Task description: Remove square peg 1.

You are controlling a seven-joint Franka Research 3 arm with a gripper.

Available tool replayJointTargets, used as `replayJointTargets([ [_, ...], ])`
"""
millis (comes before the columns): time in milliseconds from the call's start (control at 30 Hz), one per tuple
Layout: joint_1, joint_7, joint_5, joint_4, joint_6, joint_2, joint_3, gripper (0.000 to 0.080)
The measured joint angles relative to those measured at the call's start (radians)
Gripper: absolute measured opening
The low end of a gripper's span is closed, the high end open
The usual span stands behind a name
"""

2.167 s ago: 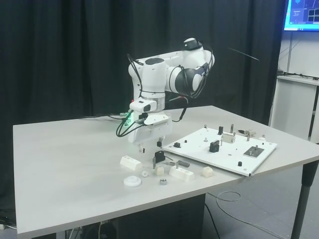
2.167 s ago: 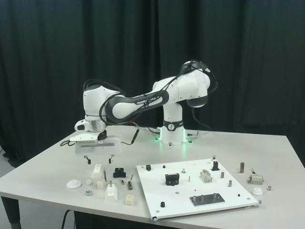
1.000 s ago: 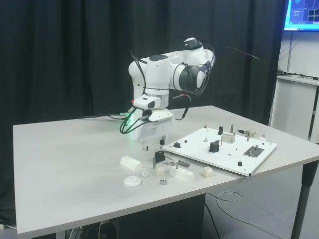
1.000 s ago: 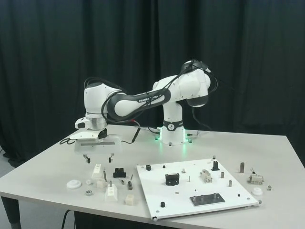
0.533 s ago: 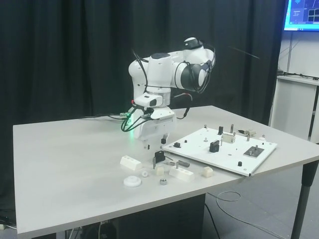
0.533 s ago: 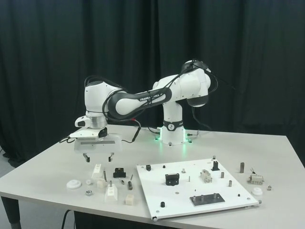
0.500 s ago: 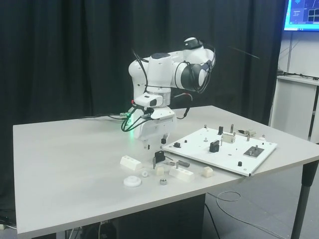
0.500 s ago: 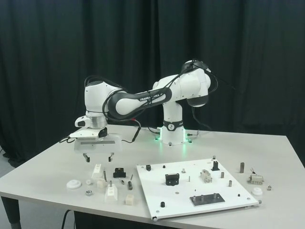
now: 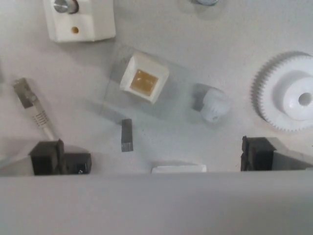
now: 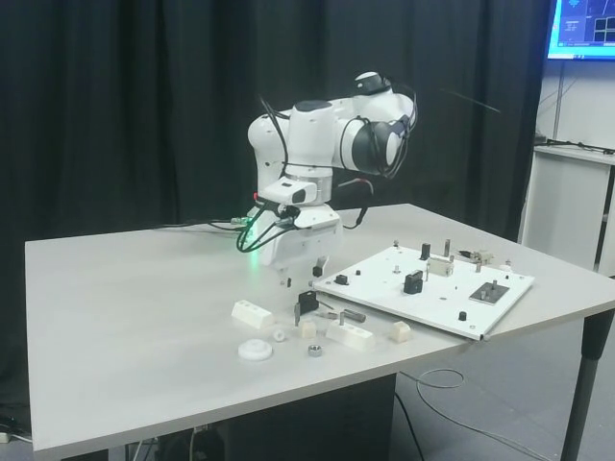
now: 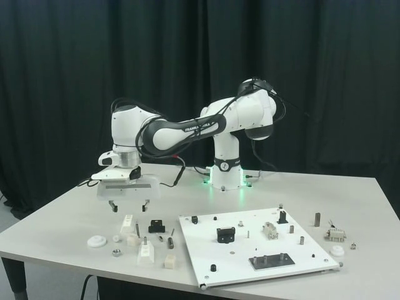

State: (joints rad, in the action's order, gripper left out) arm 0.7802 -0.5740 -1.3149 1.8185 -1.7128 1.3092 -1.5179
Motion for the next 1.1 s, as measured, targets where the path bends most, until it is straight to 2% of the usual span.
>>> replayJointTargets([
  [233, 0.014, 0.014, 0.0, 0.0, 0.036, -0.007, -0.008, 0.08],
  [467, 0.049, 0.077, 0.0, 0.005, 0.115, -0.009, -0.026, 0.08],
  [700, 0.111, 0.174, 0.0, 0.024, 0.176, -0.009, -0.044, 0.08],
  [1100, 0.267, 0.366, 0.012, 0.093, 0.192, -0.015, -0.062, 0.08],
])
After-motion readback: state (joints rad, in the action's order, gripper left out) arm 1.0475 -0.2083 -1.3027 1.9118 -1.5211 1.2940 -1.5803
